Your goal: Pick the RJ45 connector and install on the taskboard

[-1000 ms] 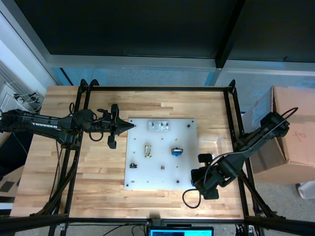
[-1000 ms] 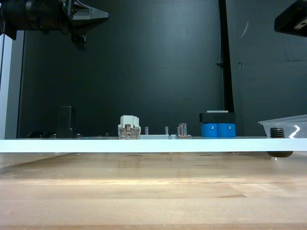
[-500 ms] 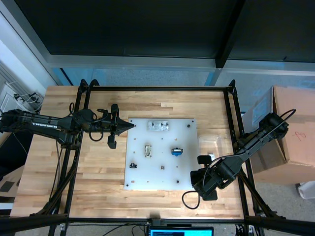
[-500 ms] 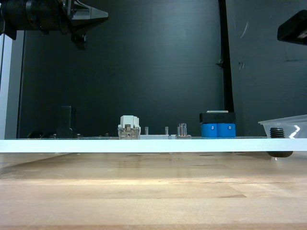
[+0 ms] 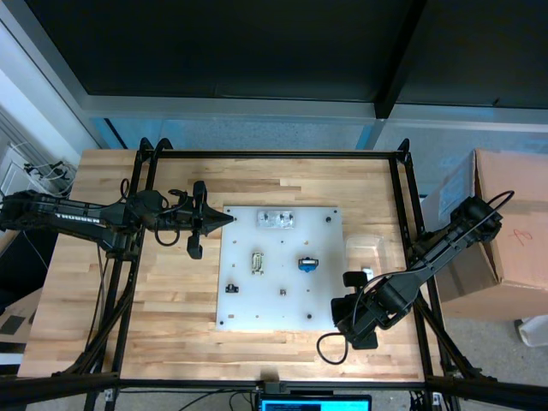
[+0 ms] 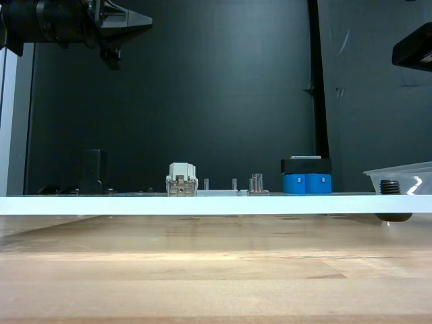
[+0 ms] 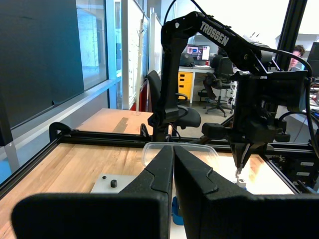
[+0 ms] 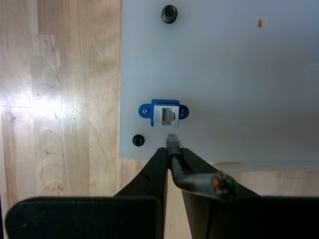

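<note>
Over the board's (image 5: pixel 282 291) near right corner, the right gripper (image 5: pixel 354 318) is held, its jaws clamped on the RJ45 connector (image 8: pixel 172 141); the connector is kept clear of its seat, its tip just short of the blue port (image 8: pixel 165 113) in the right wrist view; its cable (image 8: pixel 199 181) is seen trailing back between the fingers; at the board's far left edge, the left gripper (image 5: pixel 224 220) is held high, jaws pressed together.
</note>
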You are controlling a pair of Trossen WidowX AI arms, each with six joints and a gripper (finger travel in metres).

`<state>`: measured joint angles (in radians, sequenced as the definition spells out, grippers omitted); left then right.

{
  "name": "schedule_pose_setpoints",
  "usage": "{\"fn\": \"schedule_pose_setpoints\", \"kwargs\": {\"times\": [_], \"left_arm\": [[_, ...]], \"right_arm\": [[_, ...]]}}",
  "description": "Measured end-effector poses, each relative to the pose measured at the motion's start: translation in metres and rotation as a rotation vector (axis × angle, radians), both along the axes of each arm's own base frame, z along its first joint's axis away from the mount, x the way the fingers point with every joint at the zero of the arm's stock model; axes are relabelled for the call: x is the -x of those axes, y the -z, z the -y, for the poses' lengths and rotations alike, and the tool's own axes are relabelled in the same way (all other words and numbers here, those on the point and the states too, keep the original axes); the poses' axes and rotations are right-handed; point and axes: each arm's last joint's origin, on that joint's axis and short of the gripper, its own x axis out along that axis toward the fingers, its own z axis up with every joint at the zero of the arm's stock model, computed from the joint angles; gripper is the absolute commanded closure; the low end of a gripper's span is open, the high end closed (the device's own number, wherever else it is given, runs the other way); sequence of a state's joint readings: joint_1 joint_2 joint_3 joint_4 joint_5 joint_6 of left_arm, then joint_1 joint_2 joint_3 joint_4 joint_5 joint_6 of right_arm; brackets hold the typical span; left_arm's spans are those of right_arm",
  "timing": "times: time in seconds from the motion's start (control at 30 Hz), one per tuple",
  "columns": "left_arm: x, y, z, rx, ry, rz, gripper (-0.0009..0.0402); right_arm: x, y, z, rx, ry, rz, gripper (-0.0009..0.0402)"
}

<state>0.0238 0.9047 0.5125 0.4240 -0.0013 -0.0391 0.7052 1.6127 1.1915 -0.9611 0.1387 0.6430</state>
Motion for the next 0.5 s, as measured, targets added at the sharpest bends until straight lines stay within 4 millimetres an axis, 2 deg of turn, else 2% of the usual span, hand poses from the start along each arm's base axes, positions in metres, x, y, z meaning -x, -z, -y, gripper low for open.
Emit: {"fn": "schedule_pose_setpoints", "kwargs": {"times": [0.5], "left_arm": [[0.0,-0.0001,0.0,0.0,0.0,0.0,0.0393]], "right_arm": [[0.0005,0.0048,-0.0011,-0.011,0.002,0.011,0.0393]]}}
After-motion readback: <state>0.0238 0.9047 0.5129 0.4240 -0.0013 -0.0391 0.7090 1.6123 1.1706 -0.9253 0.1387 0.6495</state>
